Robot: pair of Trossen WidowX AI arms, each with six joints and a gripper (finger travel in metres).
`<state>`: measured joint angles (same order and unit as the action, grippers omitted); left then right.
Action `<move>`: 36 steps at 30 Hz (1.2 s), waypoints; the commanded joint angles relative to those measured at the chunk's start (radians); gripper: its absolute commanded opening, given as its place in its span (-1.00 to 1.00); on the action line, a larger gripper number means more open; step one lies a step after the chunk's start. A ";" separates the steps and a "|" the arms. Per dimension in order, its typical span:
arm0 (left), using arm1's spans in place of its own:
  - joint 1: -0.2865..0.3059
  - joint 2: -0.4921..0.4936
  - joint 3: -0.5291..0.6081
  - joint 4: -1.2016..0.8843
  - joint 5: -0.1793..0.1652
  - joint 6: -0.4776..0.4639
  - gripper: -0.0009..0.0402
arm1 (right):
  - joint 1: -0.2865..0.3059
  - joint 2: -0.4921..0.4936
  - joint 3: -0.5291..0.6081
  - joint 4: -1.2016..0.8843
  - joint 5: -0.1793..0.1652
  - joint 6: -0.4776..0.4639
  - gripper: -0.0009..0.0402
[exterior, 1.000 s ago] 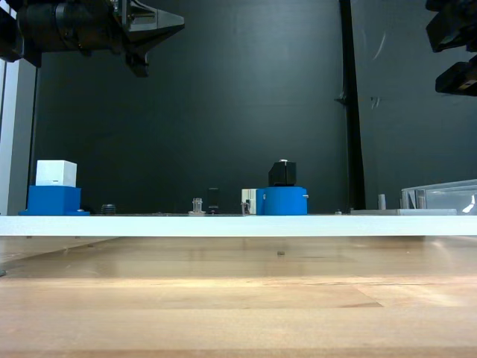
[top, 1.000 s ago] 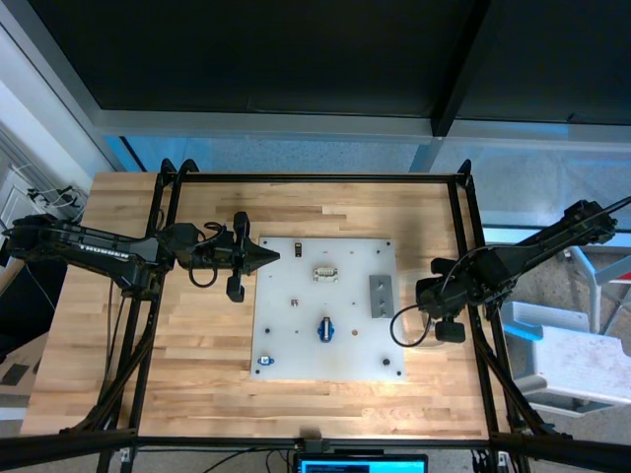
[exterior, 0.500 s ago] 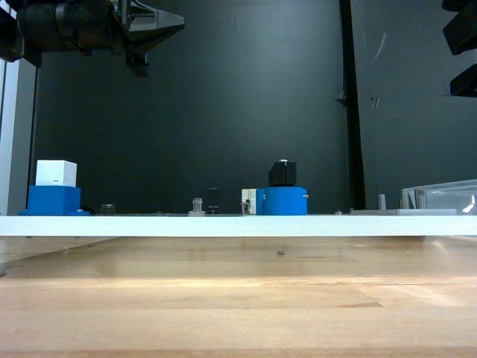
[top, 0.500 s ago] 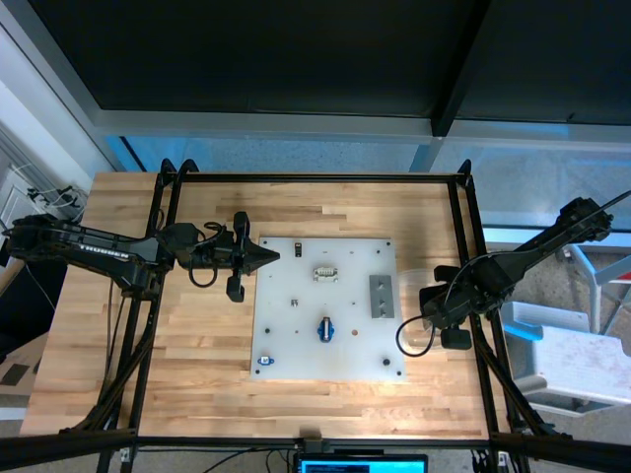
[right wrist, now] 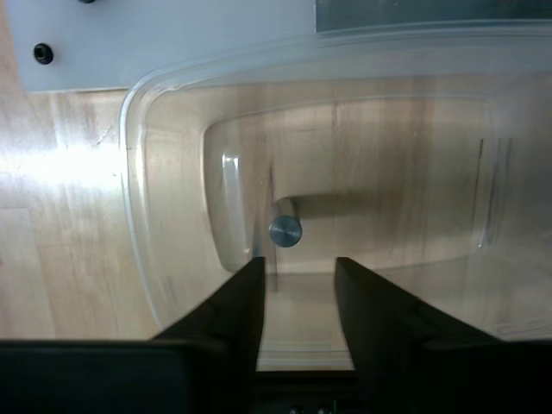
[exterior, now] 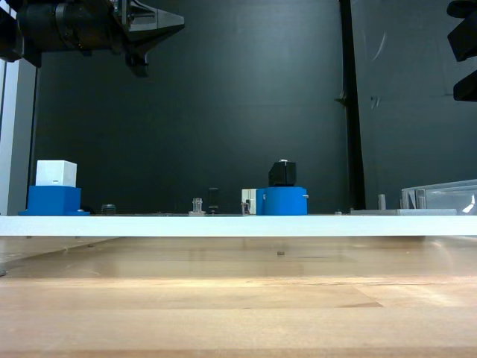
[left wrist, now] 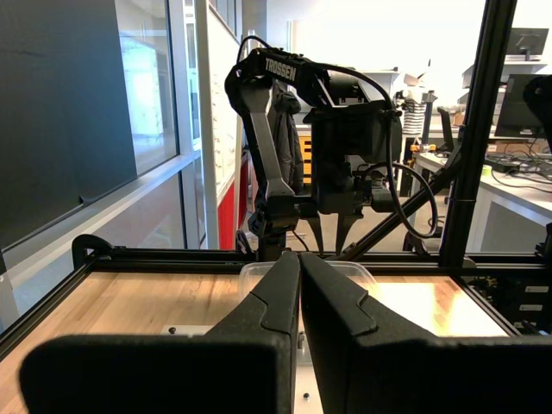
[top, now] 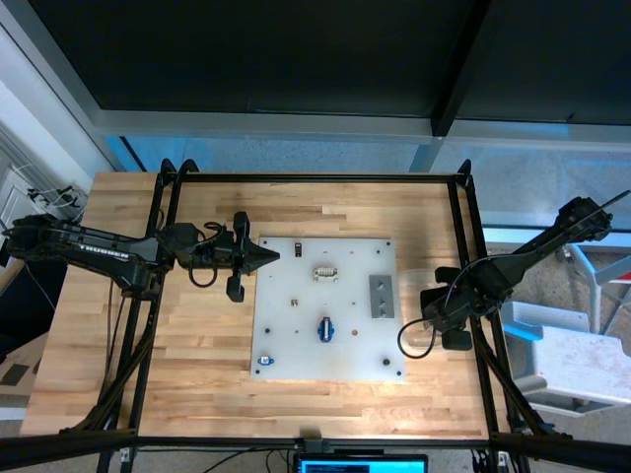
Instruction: Pick the 16mm cylinder and place it in the taskboard
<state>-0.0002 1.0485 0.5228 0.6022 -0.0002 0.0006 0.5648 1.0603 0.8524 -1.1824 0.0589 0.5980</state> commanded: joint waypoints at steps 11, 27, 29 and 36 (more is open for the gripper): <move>0.000 0.000 0.000 0.000 0.000 0.000 -0.96 | 0.011 0.036 -0.035 0.049 0.001 0.000 0.10; 0.000 0.000 0.000 0.000 0.000 0.000 -0.96 | 0.026 0.051 -0.095 0.110 0.024 0.000 0.17; 0.000 0.000 0.000 0.000 0.000 0.000 -0.96 | 0.027 0.057 -0.102 0.120 0.029 0.000 0.17; 0.000 0.000 0.000 0.000 0.000 0.000 -0.96 | 0.038 0.069 -0.128 0.162 0.030 0.000 0.17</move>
